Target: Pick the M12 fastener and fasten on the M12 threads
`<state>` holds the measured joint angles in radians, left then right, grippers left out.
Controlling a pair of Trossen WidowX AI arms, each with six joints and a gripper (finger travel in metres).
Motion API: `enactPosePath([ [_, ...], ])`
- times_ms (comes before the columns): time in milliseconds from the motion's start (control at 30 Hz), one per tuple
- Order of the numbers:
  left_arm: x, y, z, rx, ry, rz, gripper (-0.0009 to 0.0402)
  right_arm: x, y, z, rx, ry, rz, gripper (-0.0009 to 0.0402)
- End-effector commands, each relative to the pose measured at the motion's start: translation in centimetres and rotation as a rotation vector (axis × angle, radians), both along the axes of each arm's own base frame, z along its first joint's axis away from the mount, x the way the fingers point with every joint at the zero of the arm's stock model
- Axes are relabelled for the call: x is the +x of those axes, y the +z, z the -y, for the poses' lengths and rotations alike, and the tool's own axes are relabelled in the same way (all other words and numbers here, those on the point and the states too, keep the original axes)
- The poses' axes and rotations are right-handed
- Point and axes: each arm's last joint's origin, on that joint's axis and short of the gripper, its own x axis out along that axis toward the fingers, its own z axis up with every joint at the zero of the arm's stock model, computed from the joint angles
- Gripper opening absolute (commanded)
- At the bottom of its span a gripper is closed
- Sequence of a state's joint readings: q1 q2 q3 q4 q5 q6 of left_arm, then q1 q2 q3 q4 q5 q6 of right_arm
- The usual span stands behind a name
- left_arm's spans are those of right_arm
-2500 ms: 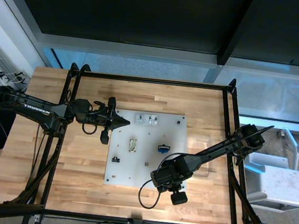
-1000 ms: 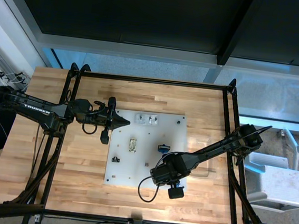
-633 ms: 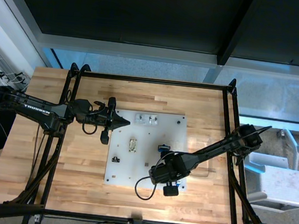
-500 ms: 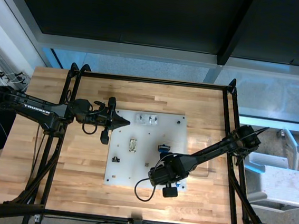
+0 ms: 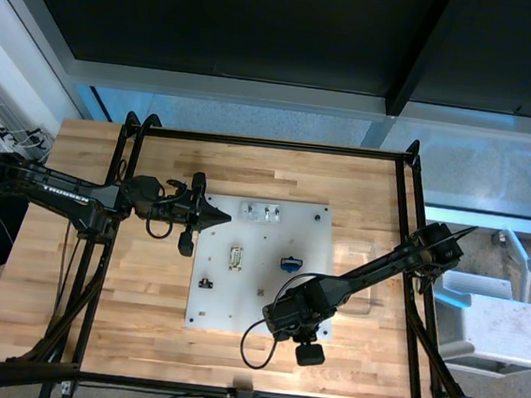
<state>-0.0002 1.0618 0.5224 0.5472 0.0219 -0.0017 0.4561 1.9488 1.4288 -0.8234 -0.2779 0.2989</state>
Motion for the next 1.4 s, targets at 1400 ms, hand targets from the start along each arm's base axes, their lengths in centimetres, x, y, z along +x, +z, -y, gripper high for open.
enactPosePath([
  [1400,0.0,0.0,0.0,0.000,0.000,0.000,0.0000,-0.1,0.2,0.6,-0.110,-0.062,0.019,0.0000],
])
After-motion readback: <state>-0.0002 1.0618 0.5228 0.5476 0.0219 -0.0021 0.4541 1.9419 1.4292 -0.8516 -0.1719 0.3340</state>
